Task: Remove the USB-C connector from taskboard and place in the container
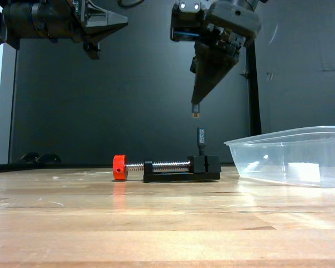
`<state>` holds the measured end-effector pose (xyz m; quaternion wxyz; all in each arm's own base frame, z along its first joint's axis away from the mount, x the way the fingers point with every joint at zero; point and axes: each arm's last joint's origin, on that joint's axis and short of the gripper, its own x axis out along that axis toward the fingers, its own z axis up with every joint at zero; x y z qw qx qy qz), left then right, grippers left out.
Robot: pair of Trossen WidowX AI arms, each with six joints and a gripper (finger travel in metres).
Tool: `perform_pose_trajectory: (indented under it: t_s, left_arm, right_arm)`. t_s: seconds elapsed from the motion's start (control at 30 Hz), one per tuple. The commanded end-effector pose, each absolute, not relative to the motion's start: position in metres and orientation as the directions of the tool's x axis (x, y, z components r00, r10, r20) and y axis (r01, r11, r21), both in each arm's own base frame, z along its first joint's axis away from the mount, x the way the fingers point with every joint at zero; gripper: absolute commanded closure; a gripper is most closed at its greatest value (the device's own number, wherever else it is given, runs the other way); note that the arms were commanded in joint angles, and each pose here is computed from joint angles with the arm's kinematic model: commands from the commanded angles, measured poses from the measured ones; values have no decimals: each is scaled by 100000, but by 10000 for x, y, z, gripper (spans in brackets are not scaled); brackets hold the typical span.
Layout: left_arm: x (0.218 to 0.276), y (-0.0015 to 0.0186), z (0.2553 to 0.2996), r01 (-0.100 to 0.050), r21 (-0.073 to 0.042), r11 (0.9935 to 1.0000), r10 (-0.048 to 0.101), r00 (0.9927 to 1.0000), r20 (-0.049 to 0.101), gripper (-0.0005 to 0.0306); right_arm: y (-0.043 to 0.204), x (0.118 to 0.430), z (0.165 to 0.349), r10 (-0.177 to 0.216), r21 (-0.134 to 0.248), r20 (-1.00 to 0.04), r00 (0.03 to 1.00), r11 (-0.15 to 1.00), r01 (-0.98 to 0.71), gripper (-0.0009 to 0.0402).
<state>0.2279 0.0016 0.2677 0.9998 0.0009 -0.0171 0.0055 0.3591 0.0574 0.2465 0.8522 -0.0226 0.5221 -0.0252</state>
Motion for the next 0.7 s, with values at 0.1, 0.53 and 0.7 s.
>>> perform_pose_trajectory:
  t_s: [0.1, 0.53, 0.7]
  left_arm:
    - [2280, 16, 2676, -1113, 194, 99994, 1106, 99937, 3375, 300]
    - [2280, 17, 2675, -1151, 194, 99993, 1144, 99938, 3337, 300]
    - [2279, 16, 2677, -1113, 193, 99994, 1106, 99936, 3414, 300]
  right_arm:
    - [572, 3554, 2519, -6098, -5959, -88588, 45989, 99807, 1755, 393]
    - [581, 3339, 2664, -5688, -5954, -89138, 44967, 99819, 825, 393]
    - [578, 3113, 2663, -5230, -5858, -89265, 44771, 99828, -20, 393]
